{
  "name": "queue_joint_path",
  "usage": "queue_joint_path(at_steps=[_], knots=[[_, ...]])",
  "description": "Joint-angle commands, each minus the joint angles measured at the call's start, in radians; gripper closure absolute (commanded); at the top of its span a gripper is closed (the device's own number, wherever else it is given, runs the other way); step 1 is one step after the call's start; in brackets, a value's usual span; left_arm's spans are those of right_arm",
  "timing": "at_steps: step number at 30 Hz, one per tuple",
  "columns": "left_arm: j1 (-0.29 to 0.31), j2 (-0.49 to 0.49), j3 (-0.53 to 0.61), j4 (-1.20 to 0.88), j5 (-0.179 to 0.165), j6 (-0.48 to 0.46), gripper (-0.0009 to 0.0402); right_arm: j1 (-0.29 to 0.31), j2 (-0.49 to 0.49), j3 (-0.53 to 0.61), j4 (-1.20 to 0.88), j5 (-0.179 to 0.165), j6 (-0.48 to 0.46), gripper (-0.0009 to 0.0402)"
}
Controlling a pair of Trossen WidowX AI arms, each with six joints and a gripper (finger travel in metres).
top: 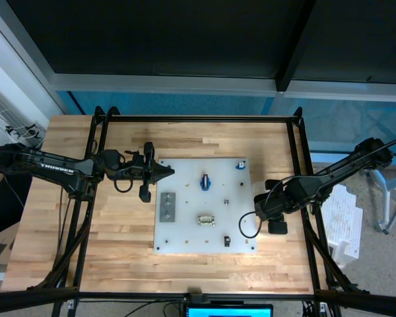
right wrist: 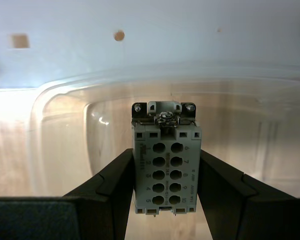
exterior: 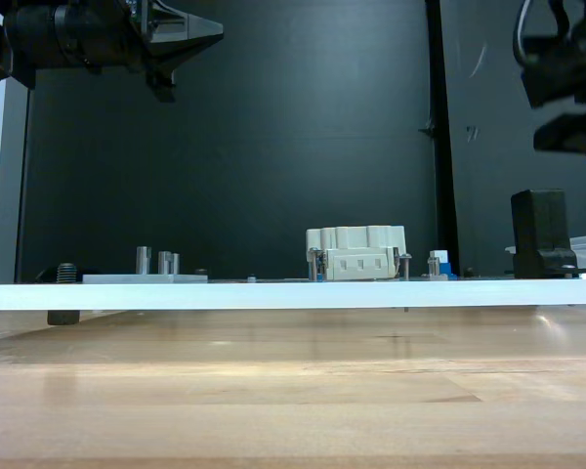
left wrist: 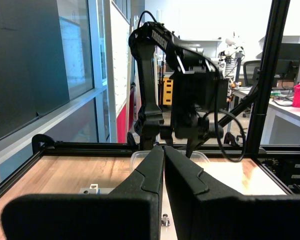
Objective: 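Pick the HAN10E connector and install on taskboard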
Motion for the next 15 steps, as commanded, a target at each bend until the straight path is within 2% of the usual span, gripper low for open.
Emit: queue_joint_path(at_steps=[1,5,15], knots=[[0.0,0.0,0.0,0.0,0.0,0.0,0.0392,0.0,-0.004,0.055,-0.05,0.0,-0.001,0.032],[0.0,0.0,0.0,0.0,0.0,0.0,0.0392,0.0,-0.004,0.089,-0.086,0.0,0.0,0.032],[0.0,0.0,0.0,0.0,0.0,0.0,0.0392,0.0,-0.004,0.091,-0.085,-0.002,0.002,0.032]])
